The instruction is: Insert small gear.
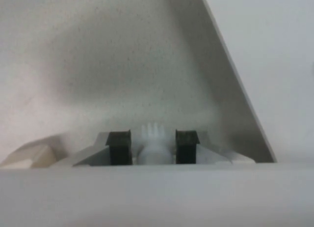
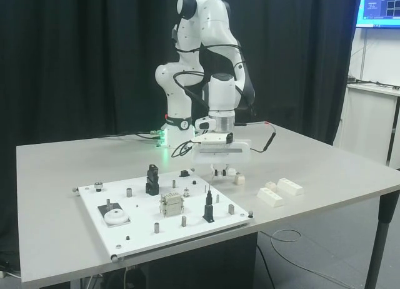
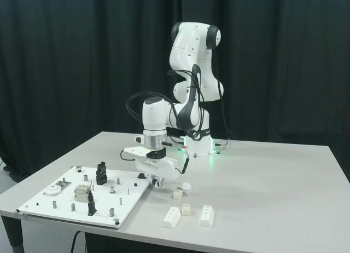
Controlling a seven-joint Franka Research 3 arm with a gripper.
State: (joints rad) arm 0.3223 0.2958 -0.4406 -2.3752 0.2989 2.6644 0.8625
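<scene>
Tool (image 1: 153,147) clamped on small gear (image 1: 152,136), white board (image 2: 164,211) beside, white blocks (image 2: 279,191) nearby.

A: We see a grey table (image 2: 75,161), white board (image 2: 134,236) lying near its front edge.
B: We also count white blocks (image 3: 188,214) beside the board, directly on the table, plus the arm's base (image 3: 199,146).

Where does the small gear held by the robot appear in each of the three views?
Wrist view: the small gear sits low in the picture, between the two black fingers.
First room view: only a small white piece shows under the gripper, past the white board; not clearly the gear.
Second room view: hidden under the gripper.
Shared landmark: the white board's edge.
</scene>
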